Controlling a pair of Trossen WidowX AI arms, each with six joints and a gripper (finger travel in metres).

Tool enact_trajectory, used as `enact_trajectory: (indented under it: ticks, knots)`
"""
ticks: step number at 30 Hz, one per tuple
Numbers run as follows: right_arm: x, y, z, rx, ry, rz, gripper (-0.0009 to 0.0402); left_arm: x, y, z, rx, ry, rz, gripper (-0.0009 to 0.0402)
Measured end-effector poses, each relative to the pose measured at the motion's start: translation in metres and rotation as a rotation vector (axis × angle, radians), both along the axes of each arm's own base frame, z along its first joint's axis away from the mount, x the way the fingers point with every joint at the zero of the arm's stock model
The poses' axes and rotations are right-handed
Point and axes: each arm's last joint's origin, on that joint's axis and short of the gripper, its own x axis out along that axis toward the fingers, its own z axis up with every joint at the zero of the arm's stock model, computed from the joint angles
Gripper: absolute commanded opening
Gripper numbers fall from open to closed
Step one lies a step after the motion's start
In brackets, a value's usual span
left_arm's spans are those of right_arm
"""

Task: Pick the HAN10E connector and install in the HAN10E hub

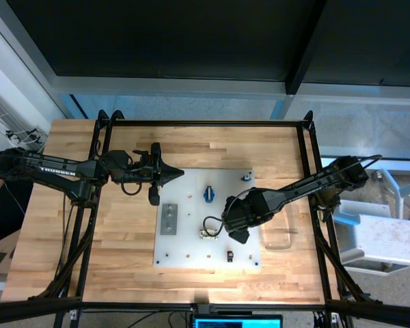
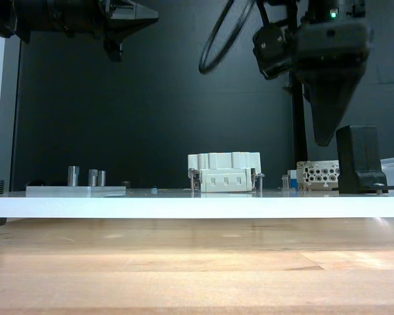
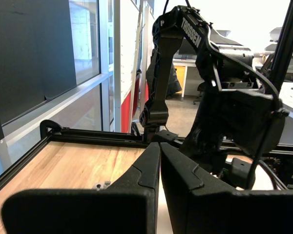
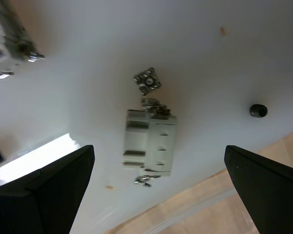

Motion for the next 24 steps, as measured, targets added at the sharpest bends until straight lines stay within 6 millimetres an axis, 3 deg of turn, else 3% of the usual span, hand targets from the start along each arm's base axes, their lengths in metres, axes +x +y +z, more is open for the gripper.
enact_trajectory:
  ticks: [13,24]
  knots:
    - [-0.007,-0.004,-0.028,0.034,0.015,0.004,0.0369,0.0,0.0,0.0,0.0,-0.001,0.0,0.0]
    - [-0.007,-0.005,-0.039,0.04,0.018,0.02,0.0306,0.0,0.0,0.0,0.0,-0.001,0.0,0.0]
